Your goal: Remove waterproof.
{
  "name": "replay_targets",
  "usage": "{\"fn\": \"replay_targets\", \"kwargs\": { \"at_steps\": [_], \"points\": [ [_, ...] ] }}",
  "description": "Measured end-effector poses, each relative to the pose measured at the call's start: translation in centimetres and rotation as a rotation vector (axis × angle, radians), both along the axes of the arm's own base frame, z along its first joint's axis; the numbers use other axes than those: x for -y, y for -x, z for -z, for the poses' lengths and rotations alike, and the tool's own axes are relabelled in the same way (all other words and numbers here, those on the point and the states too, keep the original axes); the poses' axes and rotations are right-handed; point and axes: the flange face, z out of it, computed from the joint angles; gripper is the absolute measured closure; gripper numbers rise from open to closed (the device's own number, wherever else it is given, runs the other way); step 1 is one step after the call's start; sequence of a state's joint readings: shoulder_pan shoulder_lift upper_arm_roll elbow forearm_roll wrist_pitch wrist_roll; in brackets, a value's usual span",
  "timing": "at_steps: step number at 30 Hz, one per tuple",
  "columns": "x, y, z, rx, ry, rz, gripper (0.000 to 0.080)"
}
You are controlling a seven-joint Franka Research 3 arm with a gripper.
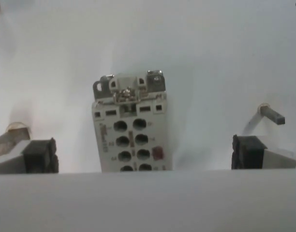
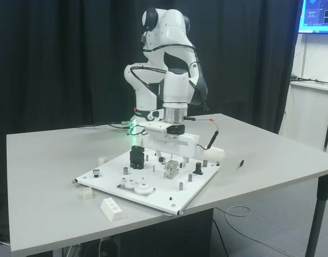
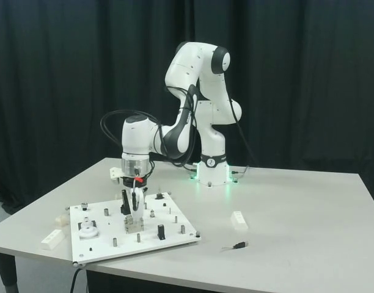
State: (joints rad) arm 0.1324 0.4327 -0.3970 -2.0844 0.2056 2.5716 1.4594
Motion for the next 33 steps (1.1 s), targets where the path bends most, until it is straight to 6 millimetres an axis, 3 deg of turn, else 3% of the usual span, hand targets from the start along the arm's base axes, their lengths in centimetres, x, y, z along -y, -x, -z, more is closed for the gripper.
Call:
{"fn": "replay_targets", "kwargs": {
  "at_steps": [14,15,22,23,27,28,33],
  "points": [
    [0.2,-0.1,0.5,-0.008,0.005,-0.013,0.0003],
    [0.3,-0.2,0.6,-0.009,0.006,-0.014,0.0096],
    [0.2,-0.5,1.1,-0.015,0.011,-0.028,0.0096],
    [0.2,-0.5,1.1,-0.016,0.010,-0.029,0.0286],
    [0.1,-0.8,1.3,-0.014,0.007,-0.039,0.0286],
    [0.1,-0.8,1.3,-0.015,0.007,-0.048,0.0486],
    [0.2,-0.8,1.2,-0.017,-0.001,-0.047,0.0486]
  ]
}}
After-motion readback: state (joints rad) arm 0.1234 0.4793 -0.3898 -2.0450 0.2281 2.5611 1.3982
